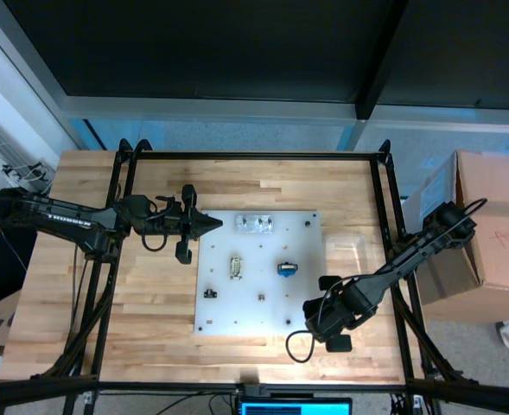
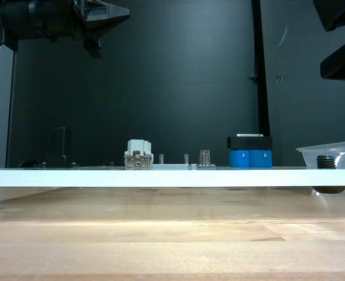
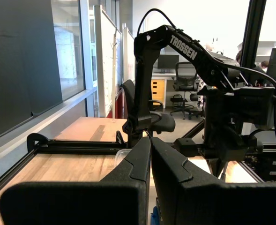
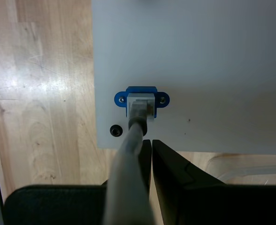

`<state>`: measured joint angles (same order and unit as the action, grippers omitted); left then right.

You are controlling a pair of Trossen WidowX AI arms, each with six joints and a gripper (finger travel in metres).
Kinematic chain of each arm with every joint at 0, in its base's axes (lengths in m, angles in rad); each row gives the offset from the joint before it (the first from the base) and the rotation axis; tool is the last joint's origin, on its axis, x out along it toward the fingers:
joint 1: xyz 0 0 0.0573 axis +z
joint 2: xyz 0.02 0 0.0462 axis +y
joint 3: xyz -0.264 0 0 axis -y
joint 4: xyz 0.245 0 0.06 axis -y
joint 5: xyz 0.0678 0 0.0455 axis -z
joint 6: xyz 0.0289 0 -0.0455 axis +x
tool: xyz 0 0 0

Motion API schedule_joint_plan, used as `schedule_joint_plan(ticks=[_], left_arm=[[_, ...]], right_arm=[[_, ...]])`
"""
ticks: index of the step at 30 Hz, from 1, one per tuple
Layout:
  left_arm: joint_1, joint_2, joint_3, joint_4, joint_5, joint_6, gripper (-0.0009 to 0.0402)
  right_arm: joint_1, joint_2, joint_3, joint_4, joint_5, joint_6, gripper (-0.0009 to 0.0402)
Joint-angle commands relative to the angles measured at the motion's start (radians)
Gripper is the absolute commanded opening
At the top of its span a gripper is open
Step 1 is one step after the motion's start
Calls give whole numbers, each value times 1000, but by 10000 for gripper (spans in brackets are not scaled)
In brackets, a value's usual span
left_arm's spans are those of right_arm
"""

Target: Remove the RJ45 connector from the taskboard and place in the container

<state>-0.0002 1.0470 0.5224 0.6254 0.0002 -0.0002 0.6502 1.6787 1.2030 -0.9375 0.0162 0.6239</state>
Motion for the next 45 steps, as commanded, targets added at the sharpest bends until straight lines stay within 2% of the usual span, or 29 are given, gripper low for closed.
schedule_joint_plan(ticks=[1,16,22,24,26,29,37,41,45], left_arm=[[0,0,0,0,0,0,0],[0,0,0,0,0,0,0],[0,0,0,0,0,0,0],[0,0,0,0,0,0,0],[0,0,0,0,0,0,0],[0,0,0,0,0,0,0],[0,0,0,0,0,0,0],[0,0,0,0,0,0,0],[0,0,0,0,0,0,0]], right_arm=[[3,-17,11,-6,-2,0,1],[9,-80,219,-263,0,1,0],[14,-80,230,-280,2,1,0],[14,-80,230,-280,28,13,3],[15,-80,230,-277,55,34,18],[16,-78,230,-276,93,52,61],[26,-61,230,-263,94,85,180],[28,-61,230,-262,97,87,207],[30,-61,229,-261,98,87,210]])
